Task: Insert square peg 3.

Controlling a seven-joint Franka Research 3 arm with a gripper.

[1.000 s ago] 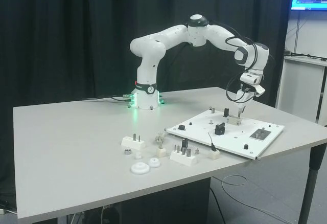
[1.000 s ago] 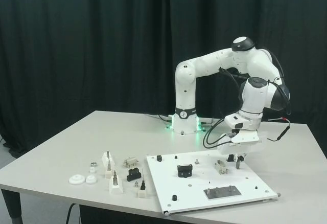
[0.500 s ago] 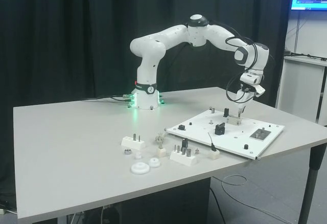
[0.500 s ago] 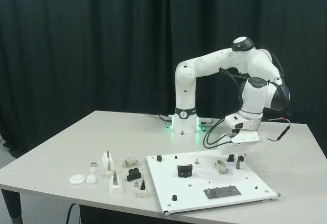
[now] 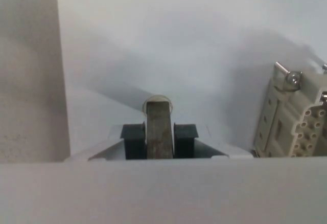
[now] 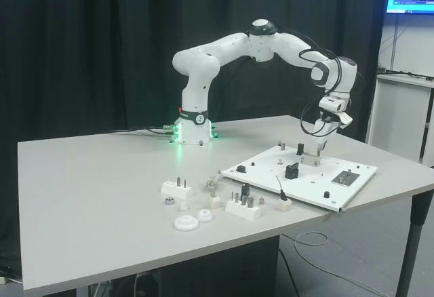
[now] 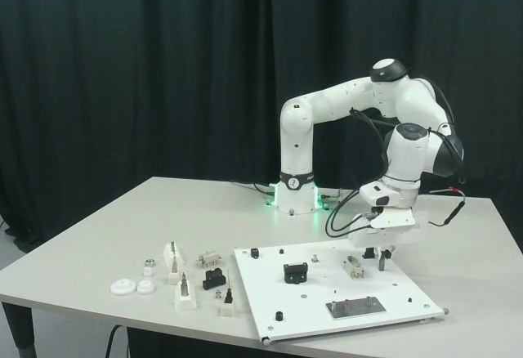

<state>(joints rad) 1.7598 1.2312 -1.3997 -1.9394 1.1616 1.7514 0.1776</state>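
My gripper (image 5: 159, 138) is shut on a grey square peg (image 5: 159, 127), which stands upright between the two black fingers (image 5: 132, 141). The peg's lower end points at the white board (image 5: 179, 40). In the room views the gripper (image 6: 321, 144) (image 7: 382, 256) hangs over the board's far right part (image 6: 359, 167) (image 7: 315, 302), with the peg (image 6: 320, 148) (image 7: 382, 262) held just above the surface. Whether the peg's tip touches the board or a hole is hidden.
A grey multi-pin connector (image 5: 294, 116) (image 7: 353, 267) sits on the board close beside the gripper. A black block (image 7: 294, 271) and a grey metal plate (image 7: 356, 306) are also on the board. White holders with small parts (image 6: 244, 205) and white gears (image 6: 184, 224) lie on the table (image 6: 88, 182).
The wrist and gripper have risen very slightly with the peg still held. Nothing else has moved.
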